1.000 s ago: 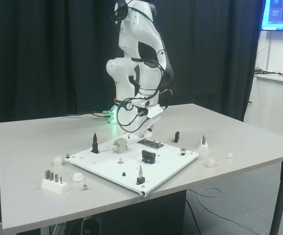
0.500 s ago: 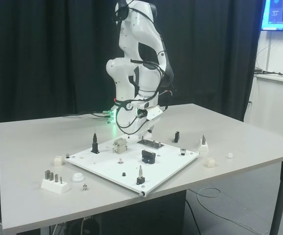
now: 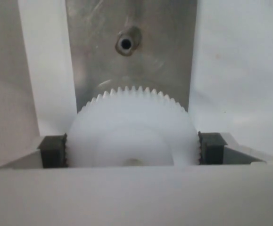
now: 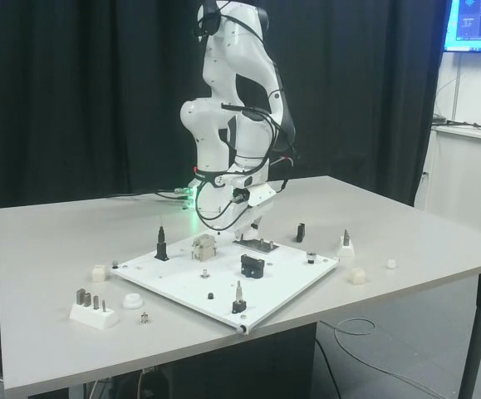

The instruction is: Insert large gear.

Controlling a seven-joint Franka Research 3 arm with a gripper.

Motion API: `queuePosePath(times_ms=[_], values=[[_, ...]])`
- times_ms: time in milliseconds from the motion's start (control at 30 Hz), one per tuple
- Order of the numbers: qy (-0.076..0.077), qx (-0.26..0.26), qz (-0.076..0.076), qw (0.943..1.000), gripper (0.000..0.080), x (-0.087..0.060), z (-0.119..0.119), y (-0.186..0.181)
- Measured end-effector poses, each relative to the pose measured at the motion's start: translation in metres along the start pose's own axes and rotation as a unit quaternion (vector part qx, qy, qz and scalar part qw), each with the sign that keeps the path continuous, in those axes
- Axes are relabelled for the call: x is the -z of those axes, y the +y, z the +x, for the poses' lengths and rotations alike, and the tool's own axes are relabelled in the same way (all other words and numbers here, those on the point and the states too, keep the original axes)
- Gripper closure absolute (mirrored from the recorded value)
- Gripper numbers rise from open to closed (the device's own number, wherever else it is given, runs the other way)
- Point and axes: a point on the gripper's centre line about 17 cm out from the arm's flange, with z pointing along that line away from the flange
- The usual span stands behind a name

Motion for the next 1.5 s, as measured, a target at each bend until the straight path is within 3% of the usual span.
queuePosePath(times_ms=[1500], values=[[-0.002,0.004,0.004,1.0000,0.0209,-0.0018,-0.0015,-0.0022]])
